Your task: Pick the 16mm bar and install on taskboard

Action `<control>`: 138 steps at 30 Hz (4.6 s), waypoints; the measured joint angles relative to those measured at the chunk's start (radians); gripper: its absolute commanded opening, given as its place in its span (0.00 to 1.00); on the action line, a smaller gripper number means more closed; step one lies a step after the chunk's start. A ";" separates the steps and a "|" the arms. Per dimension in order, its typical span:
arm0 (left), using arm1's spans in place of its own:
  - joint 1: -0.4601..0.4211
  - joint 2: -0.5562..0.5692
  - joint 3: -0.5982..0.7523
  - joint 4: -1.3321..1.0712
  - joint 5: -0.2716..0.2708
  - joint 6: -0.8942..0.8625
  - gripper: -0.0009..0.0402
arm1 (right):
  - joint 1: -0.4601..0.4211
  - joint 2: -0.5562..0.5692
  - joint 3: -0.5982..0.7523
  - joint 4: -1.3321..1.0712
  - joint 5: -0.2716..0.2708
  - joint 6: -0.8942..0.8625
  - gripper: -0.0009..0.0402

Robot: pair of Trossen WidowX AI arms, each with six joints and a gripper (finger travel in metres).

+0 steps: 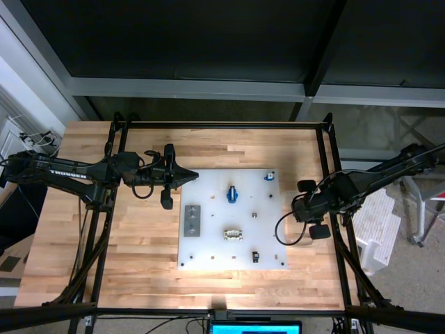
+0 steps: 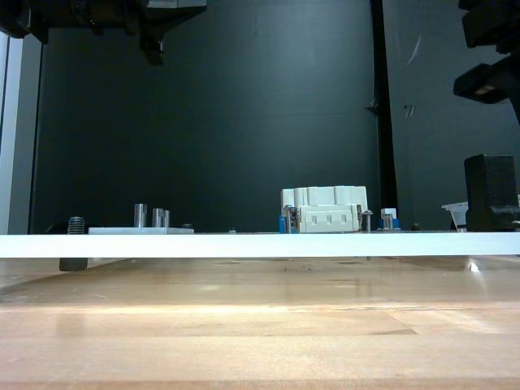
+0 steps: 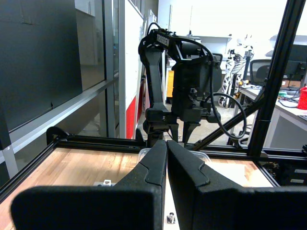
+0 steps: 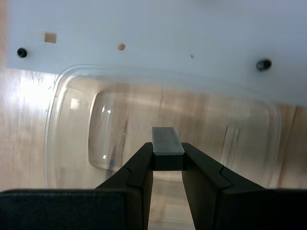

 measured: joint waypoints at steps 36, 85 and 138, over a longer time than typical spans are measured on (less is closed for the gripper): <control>0.000 0.000 0.000 0.000 0.000 0.000 0.02 | 0.249 0.450 0.263 0.121 0.001 -0.055 0.04; 0.000 0.000 0.000 0.000 0.000 0.000 0.02 | 0.275 0.593 0.280 0.219 0.000 -0.153 0.04; 0.000 0.000 0.000 0.000 0.000 0.000 0.02 | 0.263 0.593 0.279 0.228 0.001 0.298 0.02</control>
